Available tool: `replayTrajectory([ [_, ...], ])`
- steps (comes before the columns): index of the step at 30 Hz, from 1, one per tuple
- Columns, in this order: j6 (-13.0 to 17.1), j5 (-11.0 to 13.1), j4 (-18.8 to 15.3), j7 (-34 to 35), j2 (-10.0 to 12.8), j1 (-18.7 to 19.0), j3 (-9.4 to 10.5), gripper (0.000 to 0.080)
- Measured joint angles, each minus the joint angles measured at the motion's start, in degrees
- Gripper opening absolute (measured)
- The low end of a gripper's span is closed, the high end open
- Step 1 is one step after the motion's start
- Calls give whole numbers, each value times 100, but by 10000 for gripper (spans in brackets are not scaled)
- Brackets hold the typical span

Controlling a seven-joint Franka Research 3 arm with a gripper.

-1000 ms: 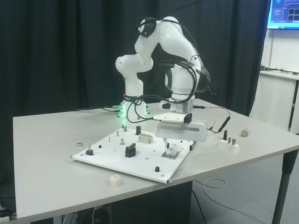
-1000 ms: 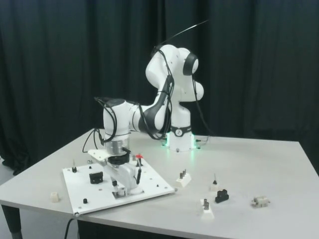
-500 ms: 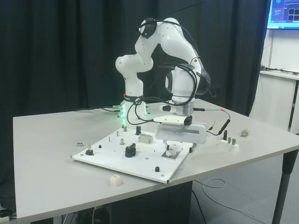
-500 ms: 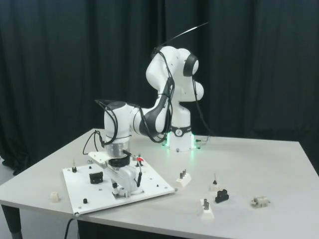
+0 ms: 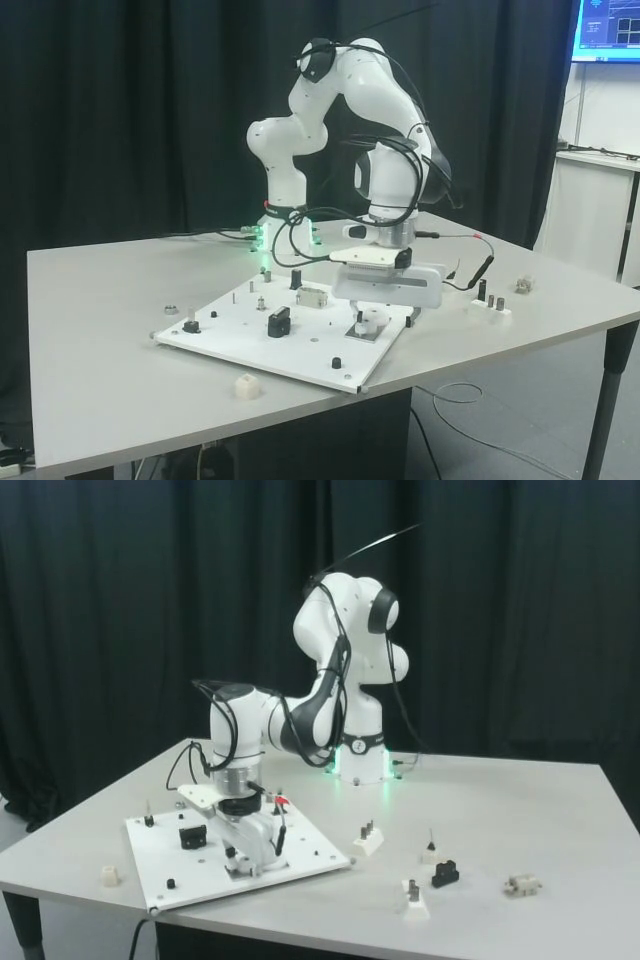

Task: Insert small gear.

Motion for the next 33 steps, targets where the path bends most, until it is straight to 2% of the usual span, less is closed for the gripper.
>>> replayTrajectory([
  [7,-17,-266,-33,67,-66,-10,-7,800],
  [13,-2,-436,-186,117,-209,-37,-16,800],
  [18,89,-465,-363,123,-330,-77,-16,800],
  [23,327,-465,-592,123,-416,-96,-16,800],
  [33,705,-456,-911,157,-492,-96,2,800],
])
